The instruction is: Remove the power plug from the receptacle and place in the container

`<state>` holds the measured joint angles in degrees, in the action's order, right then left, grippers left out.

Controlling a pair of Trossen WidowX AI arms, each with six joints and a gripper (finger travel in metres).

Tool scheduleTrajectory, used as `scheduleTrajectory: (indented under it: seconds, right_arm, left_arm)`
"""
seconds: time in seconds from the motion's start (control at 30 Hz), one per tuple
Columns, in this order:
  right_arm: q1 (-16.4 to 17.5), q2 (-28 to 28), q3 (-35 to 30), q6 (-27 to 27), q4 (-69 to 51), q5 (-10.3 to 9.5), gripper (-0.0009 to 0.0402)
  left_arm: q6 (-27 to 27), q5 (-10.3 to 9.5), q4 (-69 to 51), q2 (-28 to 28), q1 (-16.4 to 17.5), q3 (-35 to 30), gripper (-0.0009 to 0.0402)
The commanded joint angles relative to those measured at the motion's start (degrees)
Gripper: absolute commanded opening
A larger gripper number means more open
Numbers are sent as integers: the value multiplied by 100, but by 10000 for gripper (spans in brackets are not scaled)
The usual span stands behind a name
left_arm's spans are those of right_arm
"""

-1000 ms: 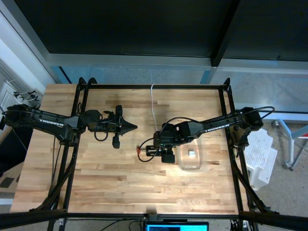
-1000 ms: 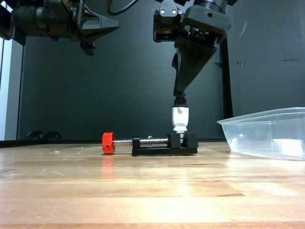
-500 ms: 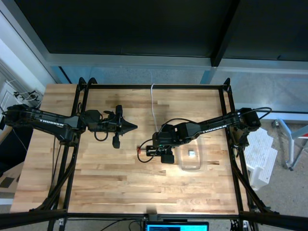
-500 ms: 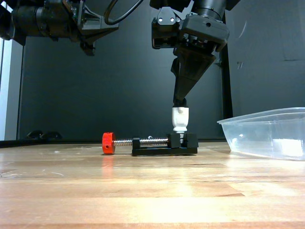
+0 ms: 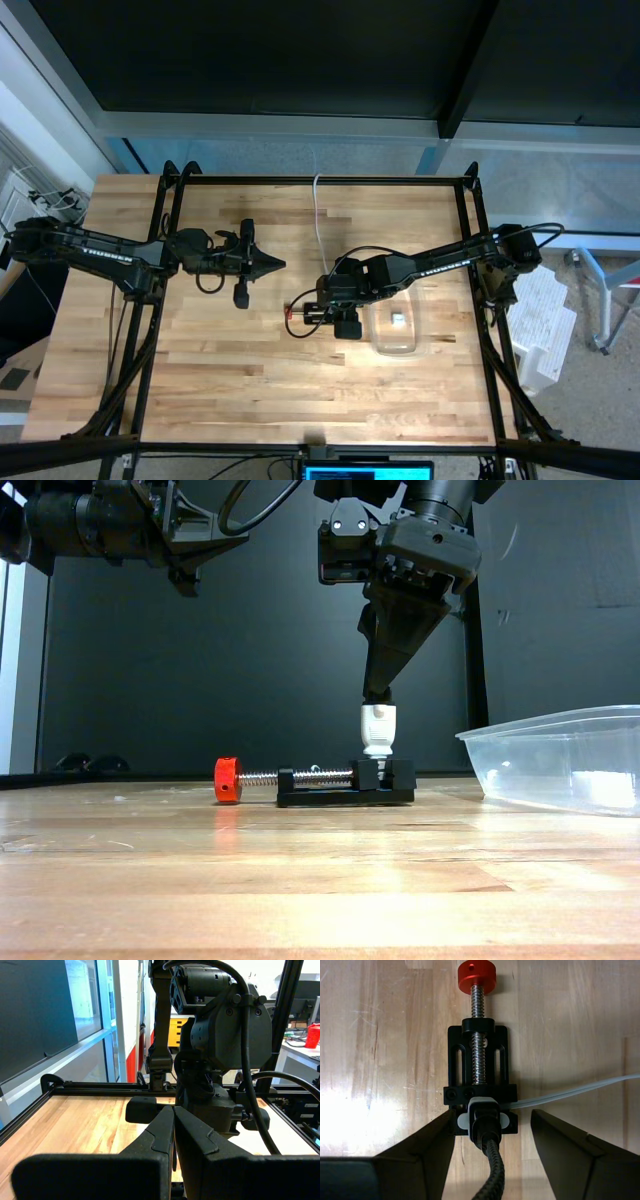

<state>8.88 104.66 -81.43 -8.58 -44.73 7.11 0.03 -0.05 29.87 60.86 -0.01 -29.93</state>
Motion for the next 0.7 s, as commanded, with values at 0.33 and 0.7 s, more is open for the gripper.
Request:
scheduleTrajectory:
  seconds: [0.33, 0.7]
  right_arm:
    - [0, 0, 0, -11, 4, 92, 91]
    - [2, 0, 0, -17, 7, 85, 4]
  left_arm:
    - [-2, 2, 0, 0, 0, -2, 0]
    - [-2, 2, 0, 0, 2, -2, 0]
